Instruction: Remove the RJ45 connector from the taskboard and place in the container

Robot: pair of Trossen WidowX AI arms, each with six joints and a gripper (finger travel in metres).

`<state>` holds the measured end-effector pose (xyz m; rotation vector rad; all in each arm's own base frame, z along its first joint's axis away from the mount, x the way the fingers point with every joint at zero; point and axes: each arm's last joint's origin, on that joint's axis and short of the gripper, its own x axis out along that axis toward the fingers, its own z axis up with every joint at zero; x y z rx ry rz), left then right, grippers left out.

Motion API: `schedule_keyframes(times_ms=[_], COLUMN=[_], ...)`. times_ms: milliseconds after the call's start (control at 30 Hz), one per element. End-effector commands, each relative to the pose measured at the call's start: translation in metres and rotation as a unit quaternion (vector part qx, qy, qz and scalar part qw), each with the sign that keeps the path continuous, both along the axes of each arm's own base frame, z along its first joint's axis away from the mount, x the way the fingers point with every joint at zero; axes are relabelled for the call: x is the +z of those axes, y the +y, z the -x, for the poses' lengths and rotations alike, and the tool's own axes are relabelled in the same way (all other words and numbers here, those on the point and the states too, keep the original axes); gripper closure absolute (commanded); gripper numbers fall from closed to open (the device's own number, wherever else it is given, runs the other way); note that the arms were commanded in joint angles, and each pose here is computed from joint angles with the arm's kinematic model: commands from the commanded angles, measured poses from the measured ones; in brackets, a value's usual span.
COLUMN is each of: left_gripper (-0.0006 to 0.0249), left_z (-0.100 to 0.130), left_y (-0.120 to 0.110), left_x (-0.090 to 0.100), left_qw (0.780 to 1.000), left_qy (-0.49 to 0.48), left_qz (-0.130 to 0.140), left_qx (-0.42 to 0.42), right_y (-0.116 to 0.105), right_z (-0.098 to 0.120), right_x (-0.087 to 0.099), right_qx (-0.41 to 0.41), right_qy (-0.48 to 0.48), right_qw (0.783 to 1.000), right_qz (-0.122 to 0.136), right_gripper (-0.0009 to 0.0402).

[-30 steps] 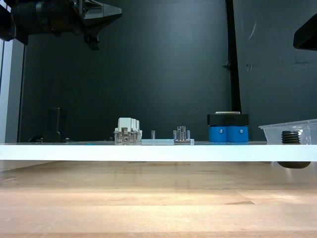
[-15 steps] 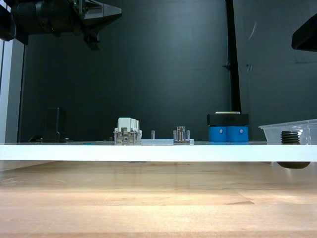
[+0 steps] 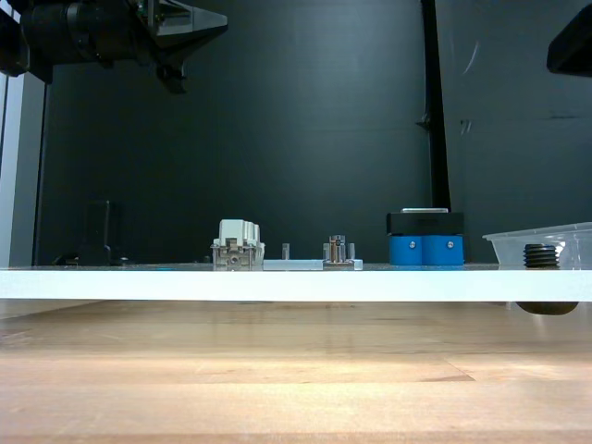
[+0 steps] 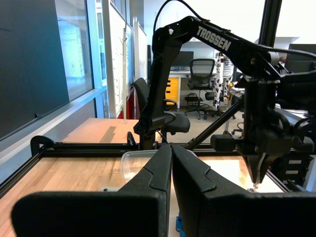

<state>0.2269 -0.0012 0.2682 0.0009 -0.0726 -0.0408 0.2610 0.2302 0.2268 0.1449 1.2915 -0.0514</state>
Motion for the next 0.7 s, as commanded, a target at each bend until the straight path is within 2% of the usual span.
schedule_keyframes(times_ms=[33,233,467,700], left_gripper=[0.0243,0.0243,0.0243,0.0243], left_z=[0.0,0.0,0.0,0.0], left_y=[0.0,0.0,0.0,0.0], left_x=[0.0,0.0,0.0,0.0], left_qw=[1.0,1.0,1.0,1.0], left_qy=[0.0,0.0,0.0,0.0], left_qz=[0.0,0.0,0.0,0.0], left_qx=[0.0,0.0,0.0,0.0], right_y=[-0.003,-0.02,-0.053,-0.099], right_z=[0.001,0.007,0.015,0.037], right_x=[0.004,0.023,0.047,0.05], right_qx=[-0.003,-0.014,-0.011,-0.018], right_qy=[-0.004,-0.001,-0.004,-0.011], right_qw=[1.0,1.0,1.0,1.0], right_qz=[0.004,0.007,0.016,0.023], right_gripper=[0.0393,0.0393,0.0393,0.0393])
